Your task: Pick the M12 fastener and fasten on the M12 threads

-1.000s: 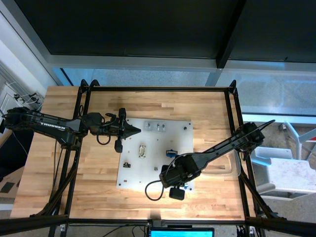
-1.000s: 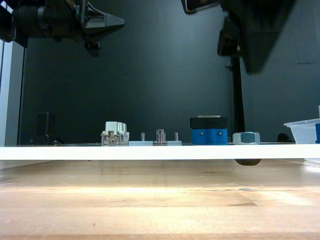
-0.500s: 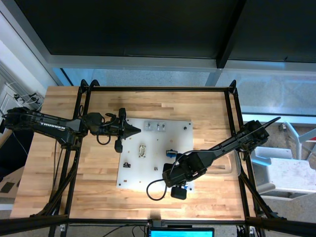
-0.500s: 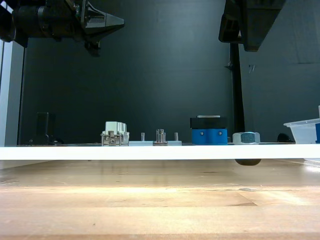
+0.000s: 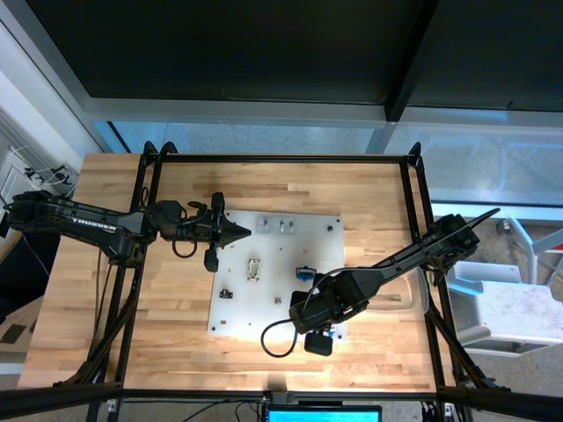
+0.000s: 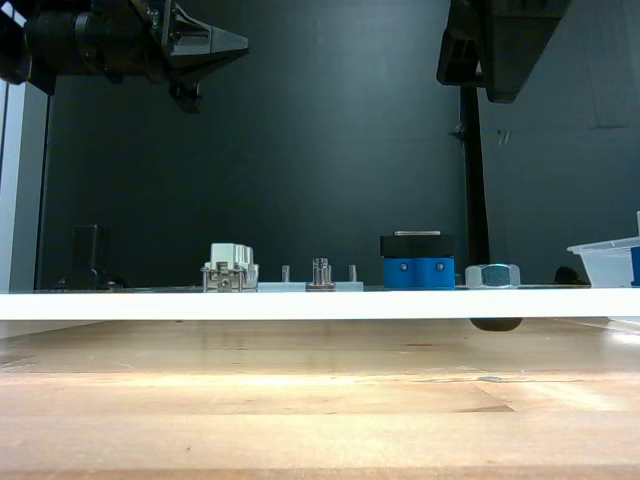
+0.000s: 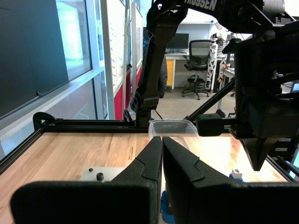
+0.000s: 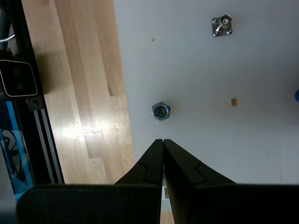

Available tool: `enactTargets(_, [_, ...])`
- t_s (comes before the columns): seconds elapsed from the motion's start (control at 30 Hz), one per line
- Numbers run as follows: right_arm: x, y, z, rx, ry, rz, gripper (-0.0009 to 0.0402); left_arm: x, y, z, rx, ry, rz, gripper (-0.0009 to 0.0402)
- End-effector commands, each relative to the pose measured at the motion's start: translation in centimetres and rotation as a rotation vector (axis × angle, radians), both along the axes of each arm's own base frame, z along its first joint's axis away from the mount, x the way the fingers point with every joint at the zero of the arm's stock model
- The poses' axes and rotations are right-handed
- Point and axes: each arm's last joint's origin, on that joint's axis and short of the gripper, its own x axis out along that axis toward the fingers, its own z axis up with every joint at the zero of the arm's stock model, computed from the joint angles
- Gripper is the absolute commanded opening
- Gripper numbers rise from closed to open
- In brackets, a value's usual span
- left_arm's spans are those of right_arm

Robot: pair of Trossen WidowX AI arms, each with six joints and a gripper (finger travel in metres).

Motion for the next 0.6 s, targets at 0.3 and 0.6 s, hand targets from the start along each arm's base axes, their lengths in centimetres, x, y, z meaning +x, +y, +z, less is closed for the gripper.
enactTargets(0.3, [0.06,0.03,0.02,0.003,-0.006,0.0,0.0,0.01,0.0,0.0,0.0,0.0,0.0,0.0])
enactTargets(0.6, [0.08,0.06,0.03,0.004,-0.009,0.001,0.0,0.01,0.0,0.0,0.0,0.0,0.0,0.0])
